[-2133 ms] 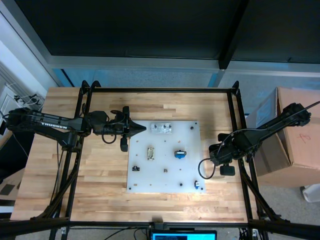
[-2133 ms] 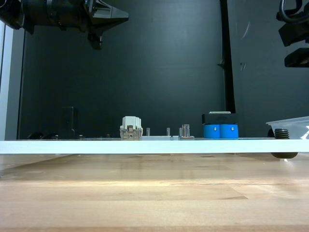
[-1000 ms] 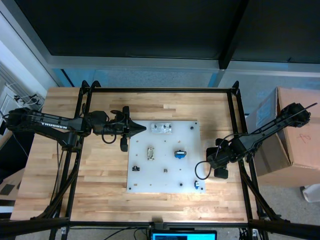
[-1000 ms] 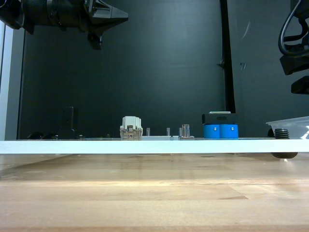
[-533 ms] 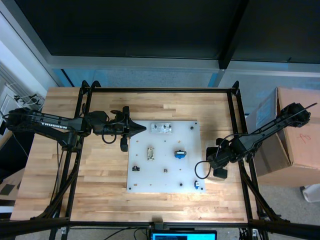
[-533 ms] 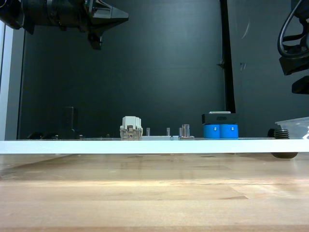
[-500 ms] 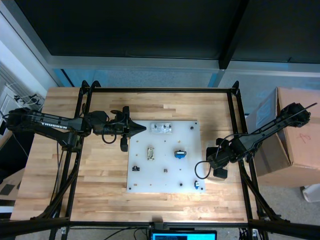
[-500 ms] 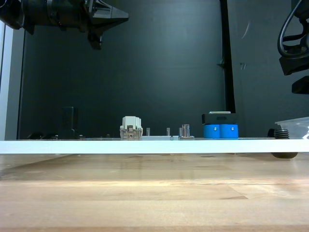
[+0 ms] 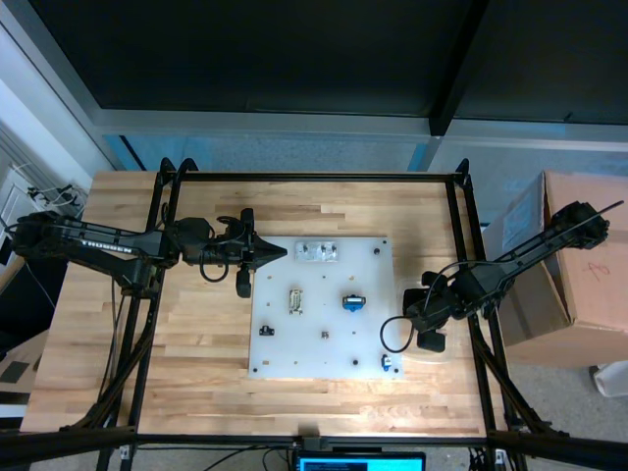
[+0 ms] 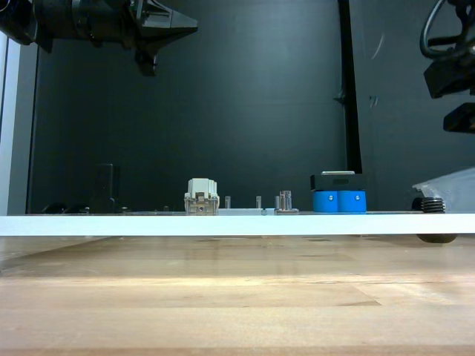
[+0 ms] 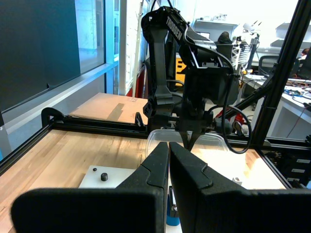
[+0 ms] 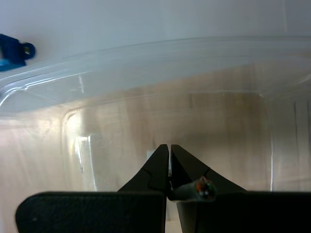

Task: Pick the RJ45 connector and install on the taskboard

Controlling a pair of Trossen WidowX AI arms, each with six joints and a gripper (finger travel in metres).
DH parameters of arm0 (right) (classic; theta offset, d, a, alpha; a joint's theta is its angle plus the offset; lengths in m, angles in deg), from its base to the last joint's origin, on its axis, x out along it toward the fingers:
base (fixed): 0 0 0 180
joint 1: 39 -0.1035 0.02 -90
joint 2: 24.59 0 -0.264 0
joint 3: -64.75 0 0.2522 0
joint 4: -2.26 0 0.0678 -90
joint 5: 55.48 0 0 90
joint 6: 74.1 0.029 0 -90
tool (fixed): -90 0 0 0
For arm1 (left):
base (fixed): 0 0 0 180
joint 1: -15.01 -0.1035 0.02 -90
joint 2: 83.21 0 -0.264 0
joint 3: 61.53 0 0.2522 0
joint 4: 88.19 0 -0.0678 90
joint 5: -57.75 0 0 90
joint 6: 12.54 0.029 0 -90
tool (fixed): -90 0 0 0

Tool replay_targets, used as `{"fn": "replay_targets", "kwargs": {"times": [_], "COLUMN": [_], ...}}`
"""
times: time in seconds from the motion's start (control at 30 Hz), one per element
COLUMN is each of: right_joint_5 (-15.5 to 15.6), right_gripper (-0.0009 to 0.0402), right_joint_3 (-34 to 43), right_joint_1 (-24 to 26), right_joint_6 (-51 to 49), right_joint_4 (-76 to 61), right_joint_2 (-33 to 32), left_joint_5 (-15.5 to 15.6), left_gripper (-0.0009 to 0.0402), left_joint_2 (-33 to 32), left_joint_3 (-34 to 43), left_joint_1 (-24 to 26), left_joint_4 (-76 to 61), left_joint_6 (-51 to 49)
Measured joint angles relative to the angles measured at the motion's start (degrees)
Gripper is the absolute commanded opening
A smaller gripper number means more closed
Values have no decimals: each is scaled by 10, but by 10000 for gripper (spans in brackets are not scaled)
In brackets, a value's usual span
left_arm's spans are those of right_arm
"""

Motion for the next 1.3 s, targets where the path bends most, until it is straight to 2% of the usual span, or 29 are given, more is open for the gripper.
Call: {"fn": "replay_targets", "kwargs": {"times": [0.6, 0.7, 1.3], "right_joint_5": [-7, -17, -18], "right_gripper": [0, 0, 0], "right_joint_3": [3, -6, -63], "right_joint_1": [-2, -3, -20], "right_joint_6": [-5, -7, -8], "right_joint_4": [-4, -3, 57], "right_joint_2": [0, 1, 14], "left_joint_5": [0, 0, 0], "left_gripper": [1, 1, 1], "left_joint_2": [0, 0, 0], "left_joint_3": [0, 0, 0], "left_joint_1": [0, 0, 0], "left_joint_4": [0, 0, 0], "left_joint_6": [0, 0, 0]}}
